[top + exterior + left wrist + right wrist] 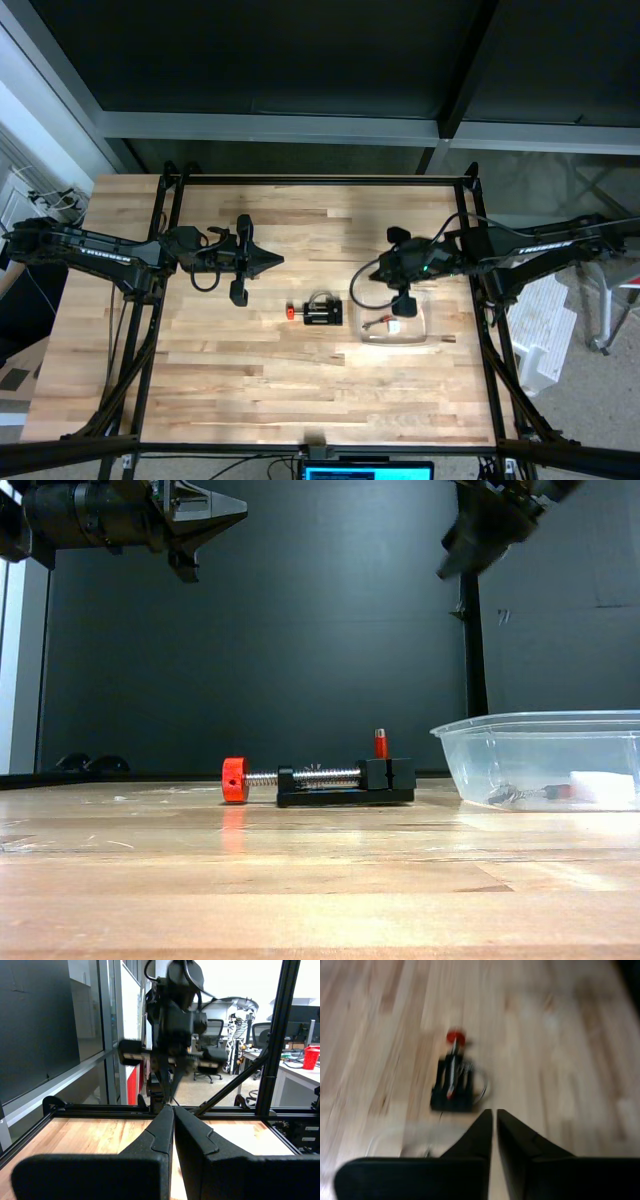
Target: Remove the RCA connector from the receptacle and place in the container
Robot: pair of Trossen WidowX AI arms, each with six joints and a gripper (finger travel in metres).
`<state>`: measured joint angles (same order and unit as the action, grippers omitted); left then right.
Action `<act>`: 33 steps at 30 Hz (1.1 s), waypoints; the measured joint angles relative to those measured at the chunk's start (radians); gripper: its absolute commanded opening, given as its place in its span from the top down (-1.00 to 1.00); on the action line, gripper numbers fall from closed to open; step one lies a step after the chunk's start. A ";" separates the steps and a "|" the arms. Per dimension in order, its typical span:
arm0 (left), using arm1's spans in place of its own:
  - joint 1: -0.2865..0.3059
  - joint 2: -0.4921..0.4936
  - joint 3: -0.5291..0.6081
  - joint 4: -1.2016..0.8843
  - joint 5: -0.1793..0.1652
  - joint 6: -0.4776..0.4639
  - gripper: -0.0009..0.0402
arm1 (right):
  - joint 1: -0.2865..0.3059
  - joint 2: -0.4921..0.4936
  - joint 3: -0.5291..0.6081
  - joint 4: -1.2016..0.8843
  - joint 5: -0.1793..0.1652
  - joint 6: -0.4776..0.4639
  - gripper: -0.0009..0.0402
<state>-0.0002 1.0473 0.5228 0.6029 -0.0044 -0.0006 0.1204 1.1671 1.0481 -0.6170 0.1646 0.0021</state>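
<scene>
We found the RCA connector (530, 793) lying in the container (480, 760), apart from the receptacle (322, 314). The right pincer (403, 303) hung clenched and empty above the container, and the left pincer (278, 261) sat clenched, parked aside. Retreating should go straight up, sparing the container.

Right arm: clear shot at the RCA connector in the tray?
Probably yes. The RCA connector lies in the open-topped container, white piece beside it; right tool hangs shut above, nothing between. Left tool: shut, far off.
</scene>
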 measured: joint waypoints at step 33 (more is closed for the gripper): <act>0.000 0.000 0.000 0.000 0.000 0.000 0.96 | -0.085 -0.063 -0.322 0.959 -0.092 -0.026 0.96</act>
<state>-0.0002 1.0473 0.5224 0.6029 -0.0044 -0.0006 0.0349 1.1042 0.7258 0.3424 0.0731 -0.0235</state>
